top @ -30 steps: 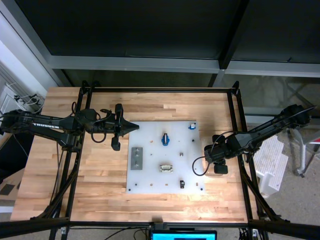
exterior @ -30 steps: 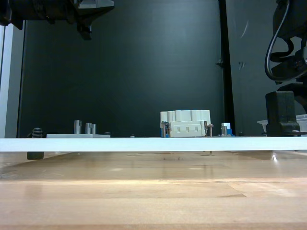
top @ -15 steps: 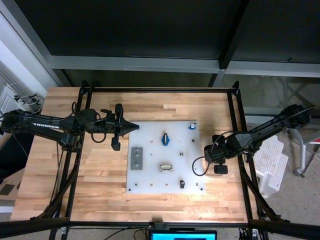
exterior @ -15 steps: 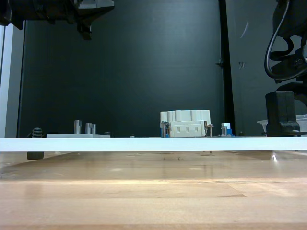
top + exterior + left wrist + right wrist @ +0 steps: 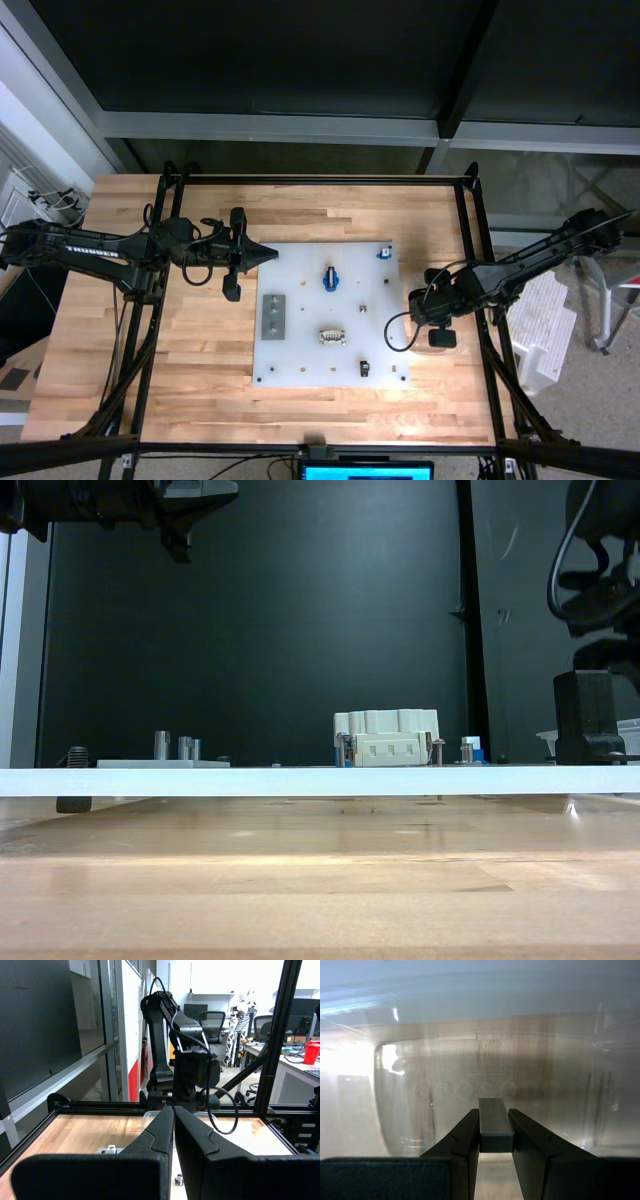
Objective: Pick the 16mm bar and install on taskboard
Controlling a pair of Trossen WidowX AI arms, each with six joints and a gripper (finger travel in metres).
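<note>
Left arm (image 5: 60, 245) and right arm (image 5: 530, 262) are matte black with looped cables (image 5: 398, 338); the left bears white lettering (image 5: 92, 252).

Two tools (image 5: 173, 1108) (image 5: 495, 1113), one bar (image 5: 496, 1127), one taskboard (image 5: 300, 352)

My left gripper (image 5: 174, 1109) hangs high at the left, fingers pressed together, pointing right. My right gripper (image 5: 494, 1114), low at the right, clamps the 16mm bar (image 5: 495, 1130).
</note>
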